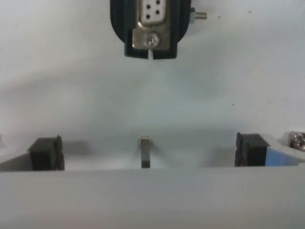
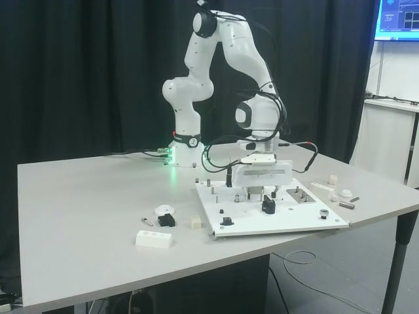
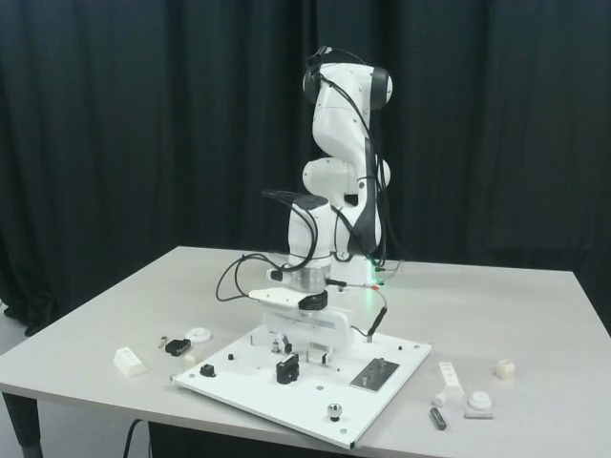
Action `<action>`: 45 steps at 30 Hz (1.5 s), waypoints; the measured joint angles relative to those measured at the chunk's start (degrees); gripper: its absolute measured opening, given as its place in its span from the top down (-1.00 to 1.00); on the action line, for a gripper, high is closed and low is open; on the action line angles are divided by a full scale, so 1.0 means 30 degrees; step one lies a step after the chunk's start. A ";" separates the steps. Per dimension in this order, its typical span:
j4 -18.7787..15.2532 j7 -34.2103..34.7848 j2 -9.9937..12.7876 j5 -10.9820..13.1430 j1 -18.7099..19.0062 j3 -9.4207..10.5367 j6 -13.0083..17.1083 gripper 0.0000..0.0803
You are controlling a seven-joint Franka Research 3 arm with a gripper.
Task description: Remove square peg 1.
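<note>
In the wrist view a slim grey peg [image 1: 145,155] stands upright on the white board [image 1: 71,71]. My gripper [image 1: 147,152] is open around it, and its black fingers [image 1: 46,153] stand well apart from the peg on either side, touching nothing. In the first room view the gripper [image 2: 253,193] hangs low over the middle of the board [image 2: 294,222]. In the second room view the gripper [image 3: 302,349] is just above the board [image 3: 315,405], and the peg is hidden from both room cameras.
Beyond the peg on the board sits a black holder with a grey connector [image 1: 150,26], which also shows as a black holder [image 3: 285,368]. A grey plate [image 3: 374,373] lies on the board. Loose white parts [image 2: 154,239] [image 3: 477,401] lie on the table [image 2: 78,209].
</note>
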 joint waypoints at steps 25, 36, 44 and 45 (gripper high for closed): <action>0.0091 0.0000 0.0337 0.0001 -0.0075 0.0047 0.0241 -0.67; 0.0121 0.0000 0.0343 0.0001 -0.0133 0.0047 0.0241 -0.81; 0.0141 0.0000 0.0353 0.0001 -0.0134 0.0047 0.0242 -0.95; 0.0144 0.0000 0.0355 0.0001 -0.0133 0.0047 0.0242 -0.95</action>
